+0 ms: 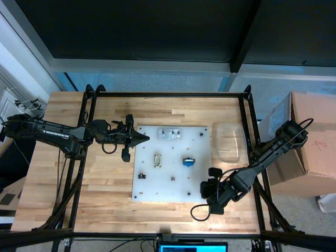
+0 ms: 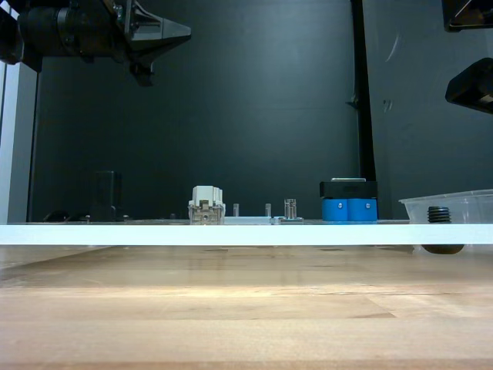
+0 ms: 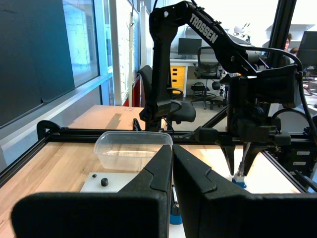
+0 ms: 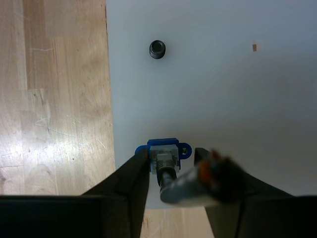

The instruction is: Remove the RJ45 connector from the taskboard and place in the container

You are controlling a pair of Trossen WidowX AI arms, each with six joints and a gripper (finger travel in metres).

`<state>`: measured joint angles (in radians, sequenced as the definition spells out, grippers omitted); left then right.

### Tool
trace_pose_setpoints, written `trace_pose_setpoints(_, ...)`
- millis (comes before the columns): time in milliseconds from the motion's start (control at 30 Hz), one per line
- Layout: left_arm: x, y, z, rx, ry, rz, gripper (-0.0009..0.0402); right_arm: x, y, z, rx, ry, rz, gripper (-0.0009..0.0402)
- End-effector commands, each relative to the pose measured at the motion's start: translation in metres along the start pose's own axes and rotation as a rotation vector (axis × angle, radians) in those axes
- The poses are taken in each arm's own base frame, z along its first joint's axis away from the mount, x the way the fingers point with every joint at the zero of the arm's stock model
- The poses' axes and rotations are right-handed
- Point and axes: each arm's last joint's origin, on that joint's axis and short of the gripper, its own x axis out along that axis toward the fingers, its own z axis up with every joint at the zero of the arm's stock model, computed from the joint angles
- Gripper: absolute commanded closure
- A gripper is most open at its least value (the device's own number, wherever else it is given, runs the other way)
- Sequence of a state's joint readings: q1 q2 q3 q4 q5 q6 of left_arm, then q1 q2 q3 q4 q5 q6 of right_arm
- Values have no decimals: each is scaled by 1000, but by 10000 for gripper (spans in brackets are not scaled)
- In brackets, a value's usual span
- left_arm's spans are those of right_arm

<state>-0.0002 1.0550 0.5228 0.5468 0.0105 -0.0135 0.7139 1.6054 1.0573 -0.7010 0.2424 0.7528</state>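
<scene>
White board (image 1: 168,181) on a butcher-block desk (image 1: 105,178), black rails (image 1: 168,94) around it.

High view: right gripper (image 4: 171,154) hangs over the board's near right corner and hides what is beneath.

Right wrist view fills that in. RJ45 connector (image 4: 163,157) sits in its blue seat (image 4: 184,148) on the board, cable stub (image 4: 183,188) trailing from it. Gripper fingers are apart, one each side, not clamped on it.

Left wrist view: left gripper (image 3: 172,151) fingers pressed together, holding nothing, aimed across the board from its left edge. Clear container (image 3: 131,148) on the desk just off the board's far right side.

Low view: left gripper is high above the board.

Room: dark wall (image 2: 269,116) behind, cardboard box (image 1: 312,142) at right, office chairs (image 3: 205,91) past the rails.
</scene>
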Motion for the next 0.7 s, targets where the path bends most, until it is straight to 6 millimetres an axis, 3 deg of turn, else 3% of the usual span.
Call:
trace_pose_setpoints(33, 0, 0, 0, 0, 0, 0, 393, 0, 0, 0, -1, -1, 0, 314)
trace_pose_setpoints(300, 0, 0, 0, 0, 0, 0, 393, -1, 0, 1, 0, -4, 4, 397)
trace_pose_setpoints(700, 0, 0, 0, 0, 0, 0, 393, -9, -1, 3, 5, -19, 19, 393)
